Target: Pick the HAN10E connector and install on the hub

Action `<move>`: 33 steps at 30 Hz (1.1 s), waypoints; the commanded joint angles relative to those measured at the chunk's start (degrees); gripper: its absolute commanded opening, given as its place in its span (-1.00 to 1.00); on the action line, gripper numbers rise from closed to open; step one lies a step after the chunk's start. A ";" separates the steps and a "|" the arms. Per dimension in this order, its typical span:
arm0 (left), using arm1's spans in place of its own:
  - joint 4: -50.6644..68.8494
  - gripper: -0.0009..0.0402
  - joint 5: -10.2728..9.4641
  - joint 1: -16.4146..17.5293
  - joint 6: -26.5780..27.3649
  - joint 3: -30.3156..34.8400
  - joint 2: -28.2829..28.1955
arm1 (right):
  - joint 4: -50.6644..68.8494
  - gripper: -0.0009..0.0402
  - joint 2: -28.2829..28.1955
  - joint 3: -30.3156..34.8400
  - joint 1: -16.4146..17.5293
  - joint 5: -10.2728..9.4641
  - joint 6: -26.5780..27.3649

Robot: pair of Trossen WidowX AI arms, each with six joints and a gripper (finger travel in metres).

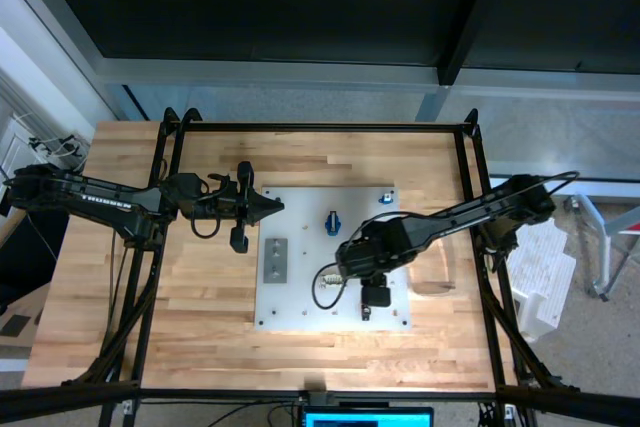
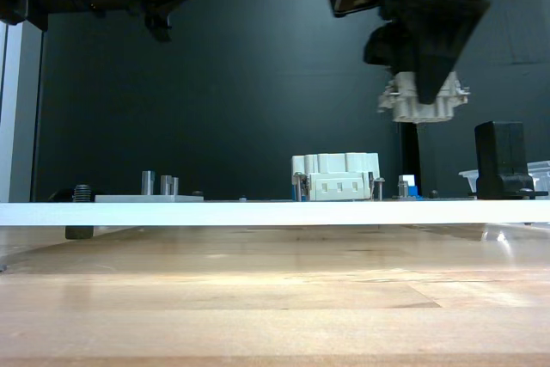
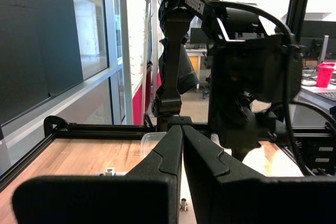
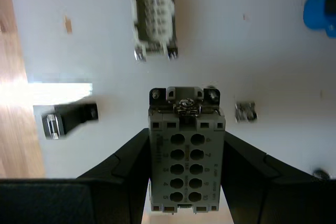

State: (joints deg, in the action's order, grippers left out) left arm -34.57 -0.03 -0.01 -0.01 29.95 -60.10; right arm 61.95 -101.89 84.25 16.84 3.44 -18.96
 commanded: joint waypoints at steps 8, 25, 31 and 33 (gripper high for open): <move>0.00 -0.96 0.00 0.00 0.00 0.00 0.00 | 2.34 -0.93 -8.55 10.69 -0.26 -0.02 0.24; 0.00 -0.96 0.00 0.00 0.00 0.00 0.00 | 4.48 -0.93 -16.98 20.55 -0.50 0.07 1.97; 0.02 -0.96 0.00 0.00 0.00 0.00 0.00 | 4.37 -0.93 -17.81 20.98 -0.68 0.07 1.92; 0.00 -0.96 0.00 0.00 0.00 0.00 0.00 | 4.42 -0.93 -17.81 20.79 -0.70 0.07 1.92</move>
State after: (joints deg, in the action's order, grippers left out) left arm -34.54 -0.05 -0.03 0.01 29.95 -60.10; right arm 66.39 -119.77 105.34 16.16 3.46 -16.99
